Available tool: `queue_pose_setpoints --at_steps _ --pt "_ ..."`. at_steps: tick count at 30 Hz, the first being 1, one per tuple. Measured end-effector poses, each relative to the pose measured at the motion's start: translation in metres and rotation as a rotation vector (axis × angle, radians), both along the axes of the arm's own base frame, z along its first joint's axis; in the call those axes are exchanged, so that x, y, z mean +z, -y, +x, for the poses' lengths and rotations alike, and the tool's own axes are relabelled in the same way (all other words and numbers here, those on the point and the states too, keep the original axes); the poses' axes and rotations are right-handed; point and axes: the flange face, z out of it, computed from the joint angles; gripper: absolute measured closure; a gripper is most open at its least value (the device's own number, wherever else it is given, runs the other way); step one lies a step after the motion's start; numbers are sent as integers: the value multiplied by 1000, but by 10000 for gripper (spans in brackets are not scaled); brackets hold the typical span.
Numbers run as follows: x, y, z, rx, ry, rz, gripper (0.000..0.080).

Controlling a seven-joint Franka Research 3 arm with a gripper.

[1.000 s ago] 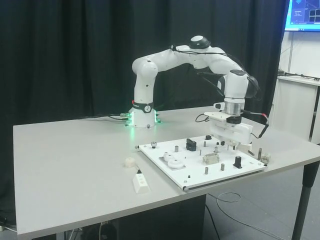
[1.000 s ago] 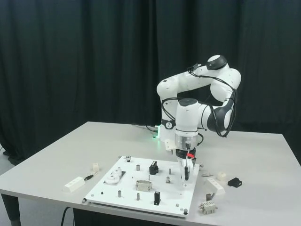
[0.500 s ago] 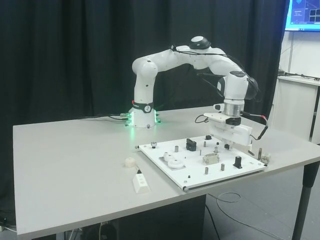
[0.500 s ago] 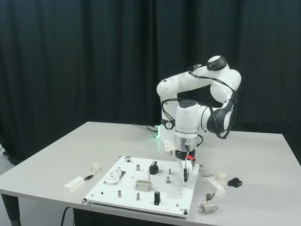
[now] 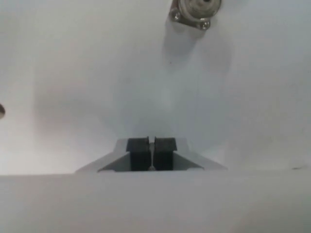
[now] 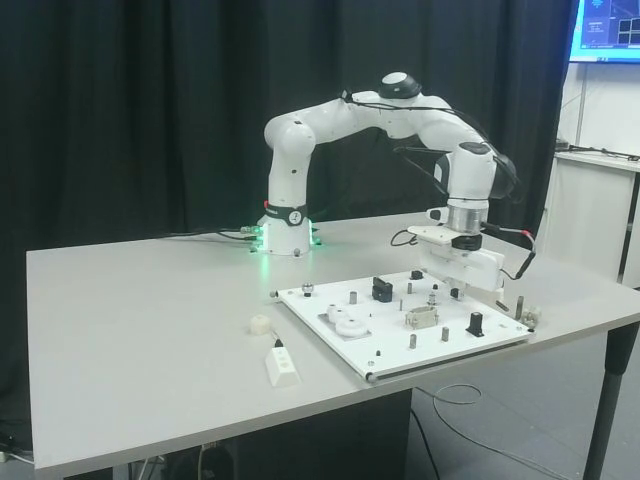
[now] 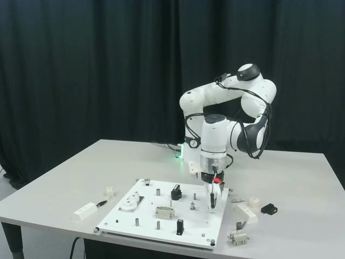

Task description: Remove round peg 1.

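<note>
My gripper [image 5: 152, 156] is shut, and a thin grey round peg [image 5: 152, 145] is pinched upright between its black pads [image 5: 138, 154]. In the first room view the gripper [image 6: 458, 291] hangs a little above the far right part of the white board [image 6: 395, 352]. The second room view has the gripper [image 7: 212, 205] over the right side of the board [image 7: 145, 217]. The peg itself is too small to make out in both room views. Only bare white board surface lies under the fingertips in the wrist view.
A metal fitting [image 5: 194, 9] is screwed to the board beyond the fingertips. White gears [image 6: 347, 322], a black block [image 6: 382, 290] and several short pegs stand on the board. Off the board lie a white box [image 6: 282, 367] and loose parts [image 7: 247, 211], [image 7: 235, 237].
The gripper has risen slightly off the board, staying shut, and the arm has shifted a little with it.
</note>
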Motion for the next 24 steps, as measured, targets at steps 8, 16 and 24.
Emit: queue_pose_setpoints --at_steps 8,16,24 --pt "11 1 0 -3 -5 8 784" --pt "29 2 0 -5 -15 16 787" --pt "42 3 0 -5 -20 18 787"
